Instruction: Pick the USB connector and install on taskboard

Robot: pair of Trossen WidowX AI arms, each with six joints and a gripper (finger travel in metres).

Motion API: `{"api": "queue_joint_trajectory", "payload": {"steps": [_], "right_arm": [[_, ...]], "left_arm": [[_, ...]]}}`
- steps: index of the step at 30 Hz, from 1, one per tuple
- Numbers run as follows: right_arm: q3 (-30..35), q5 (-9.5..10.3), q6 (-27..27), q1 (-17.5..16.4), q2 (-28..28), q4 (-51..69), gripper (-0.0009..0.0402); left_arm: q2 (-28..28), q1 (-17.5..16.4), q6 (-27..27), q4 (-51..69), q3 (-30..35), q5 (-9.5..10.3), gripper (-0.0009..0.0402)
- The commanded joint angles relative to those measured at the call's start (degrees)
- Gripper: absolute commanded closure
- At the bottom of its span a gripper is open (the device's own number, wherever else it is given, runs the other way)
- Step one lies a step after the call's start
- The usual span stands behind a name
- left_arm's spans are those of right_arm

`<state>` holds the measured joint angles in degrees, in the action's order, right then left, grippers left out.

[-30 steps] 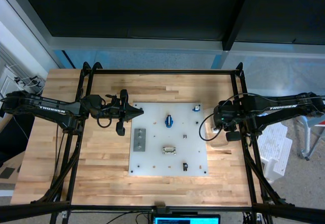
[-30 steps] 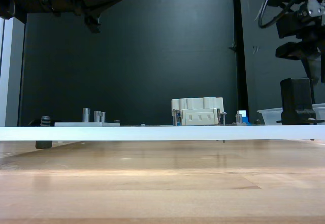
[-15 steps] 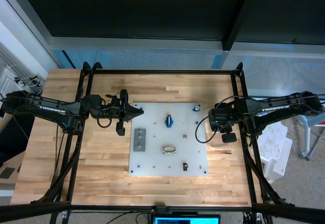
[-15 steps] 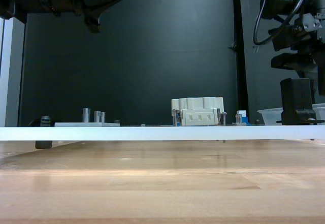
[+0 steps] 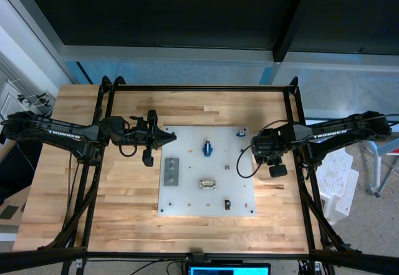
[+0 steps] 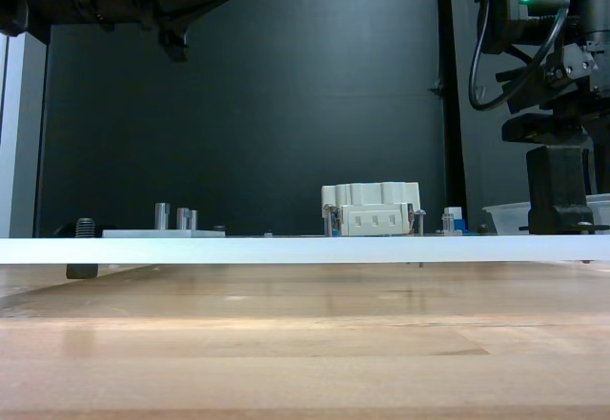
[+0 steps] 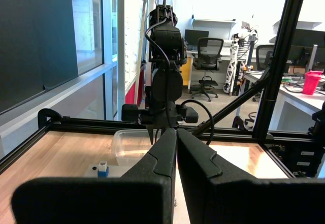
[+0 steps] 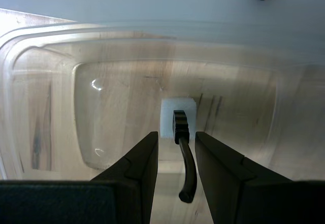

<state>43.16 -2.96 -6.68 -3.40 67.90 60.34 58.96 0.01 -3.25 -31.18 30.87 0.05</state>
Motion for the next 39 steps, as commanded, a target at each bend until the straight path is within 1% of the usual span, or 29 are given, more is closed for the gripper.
{"api": "queue_joint_trajectory", "payload": {"steps": [1, 7, 20, 24, 33, 36, 39], "right_arm": [[-0.07, 0.0, -0.04, 0.0, 1.07, -0.07, 0.0295], [-0.22, 0.02, -0.24, 0.02, 2.89, -0.74, 0.0295], [-0.28, -0.02, -0.22, 0.02, 3.28, -1.01, 0.0296], [-0.28, -0.02, -0.24, 0.04, 3.58, -0.98, 0.0317], [-0.26, 0.0, -0.26, 0.04, 3.56, -0.87, 0.0394], [-0.26, 0.0, -0.24, 0.02, 3.45, -0.87, 0.039], [-0.26, 0.0, -0.26, 0.02, 3.28, -0.87, 0.0395]], "left_arm": [[0.0, 0.0, 0.02, 0.0, 0.0, 0.0, 0.0393], [0.0, 0.0, 0.02, 0.0, 0.0, 0.0, 0.0393], [0.0, 0.0, 0.02, 0.0, 0.0, 0.0, 0.0393], [0.0, -0.02, 0.02, 0.0, 0.0, 0.0, 0.0393], [0.0, 0.0, 0.02, 0.0, 0.0, 0.0, 0.0393], [0.0, -0.02, 0.02, 0.0, 0.0, 0.0, 0.0393], [0.0, 0.0, 0.02, 0.0, 0.02, 0.0, 0.0393]]}}
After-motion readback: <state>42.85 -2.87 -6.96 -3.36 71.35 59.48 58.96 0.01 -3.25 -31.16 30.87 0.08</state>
